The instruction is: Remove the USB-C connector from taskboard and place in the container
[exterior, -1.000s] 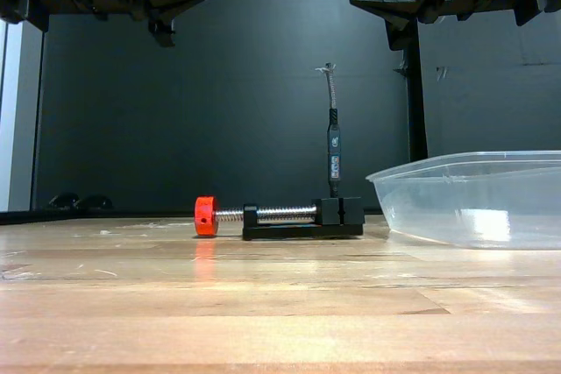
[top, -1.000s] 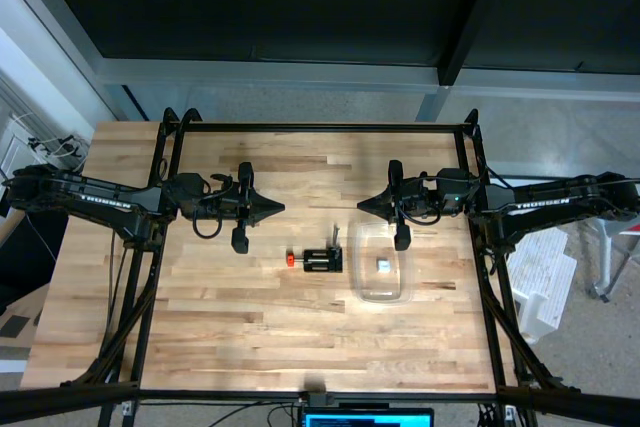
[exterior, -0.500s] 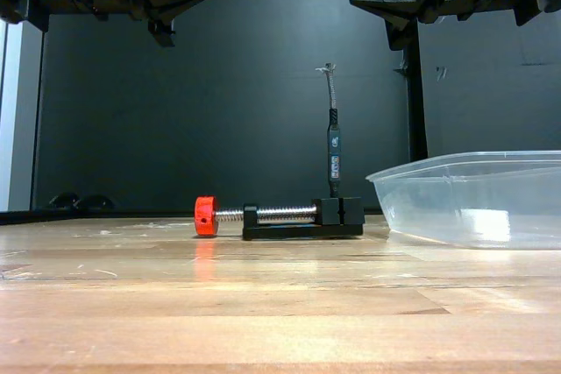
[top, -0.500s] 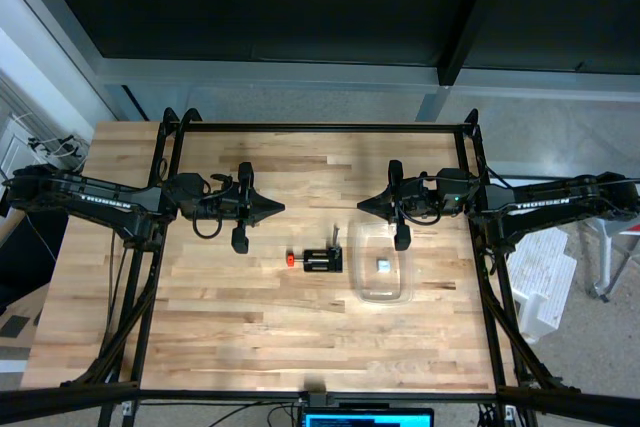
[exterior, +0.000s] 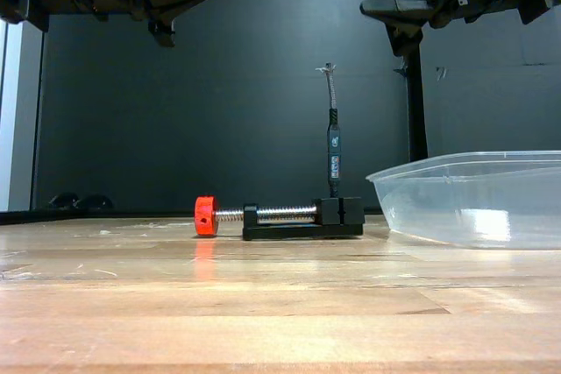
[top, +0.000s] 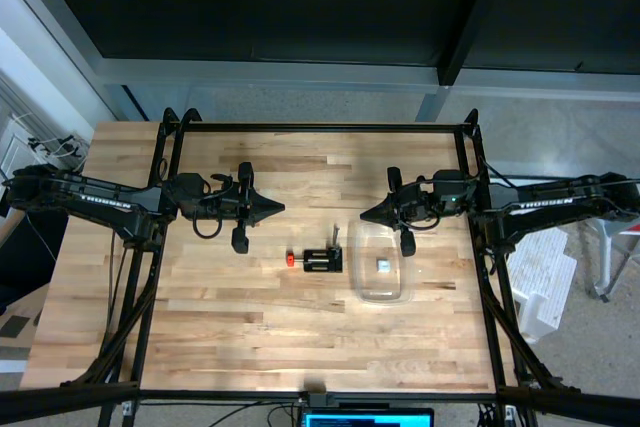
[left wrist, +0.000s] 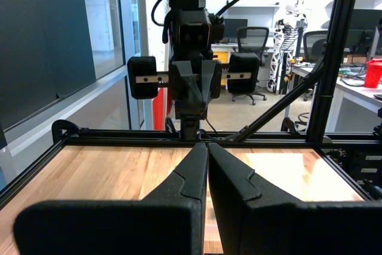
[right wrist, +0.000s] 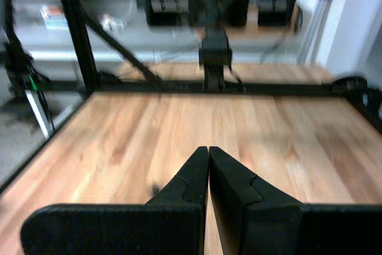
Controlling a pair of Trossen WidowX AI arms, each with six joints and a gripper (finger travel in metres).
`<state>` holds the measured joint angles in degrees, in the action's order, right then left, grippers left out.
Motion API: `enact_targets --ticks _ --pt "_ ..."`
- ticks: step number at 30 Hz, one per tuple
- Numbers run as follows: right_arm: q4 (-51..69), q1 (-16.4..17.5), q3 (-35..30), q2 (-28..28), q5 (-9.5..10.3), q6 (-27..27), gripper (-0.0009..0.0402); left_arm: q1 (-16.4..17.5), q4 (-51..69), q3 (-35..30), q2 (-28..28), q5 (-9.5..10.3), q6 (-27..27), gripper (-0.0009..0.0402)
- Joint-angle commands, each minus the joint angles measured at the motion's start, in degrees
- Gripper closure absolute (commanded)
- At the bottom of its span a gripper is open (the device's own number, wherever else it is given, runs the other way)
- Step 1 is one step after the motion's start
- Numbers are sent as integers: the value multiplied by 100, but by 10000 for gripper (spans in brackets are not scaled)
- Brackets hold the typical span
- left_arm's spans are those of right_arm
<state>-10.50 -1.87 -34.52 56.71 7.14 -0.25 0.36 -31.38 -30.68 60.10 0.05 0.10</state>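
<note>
Wooden table point(top: 250, 337): bare boards along the near edge.

Clear container point(top: 395, 289) sits right of centre, long side running near to far. One small pale grey square piece point(top: 383, 265) lies on its floor.

Black taskboard point(top: 322, 260) is just left of the container, close but apart from it. It lies flat, with its red knob point(exterior: 205, 215) on the end away from the container.

USB-C connector point(exterior: 334, 157) stands upright in the taskboard's block end, the end nearest the container. It is seated and nothing grips it. A short braided cable stub point(exterior: 329, 85) rises from its top.

Left gripper point(top: 282, 209): held high over the table, beyond and left of the taskboard, pointing inward and level. Fingers point(left wrist: 191, 168) pressed together, nothing between them.

Right gripper point(top: 362, 215): also high, above the container's far left corner, pointing inward with its tip tilted slightly down. Fingers point(right wrist: 225, 174) pressed together, nothing held.

The two tips face each other, well apart. Black frame rail point(top: 320, 128) crosses the far edge of the table.
</note>
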Motion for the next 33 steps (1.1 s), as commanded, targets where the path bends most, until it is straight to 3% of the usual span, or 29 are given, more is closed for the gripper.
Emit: enact_targets --ticks 1,13,20,26,33 --pt "988 4 -319 105 -20 -24 393 0 2 -2 2 -2 2 393" --pt "3713 83 -1580 1058 -35 -223 393 2 0 -2 2 -2 2 393" --pt "4319 363 -2098 1508 -472 -186 393 2 0 -2 2 -2 2 393" --pt "4697 483 -2430 1862 -671 -17 393 0 0 -2 2 -2 2 393" --pt "5058 697 -2837 2365 -769 262 381 0 0 -2 2 -2 2 393"
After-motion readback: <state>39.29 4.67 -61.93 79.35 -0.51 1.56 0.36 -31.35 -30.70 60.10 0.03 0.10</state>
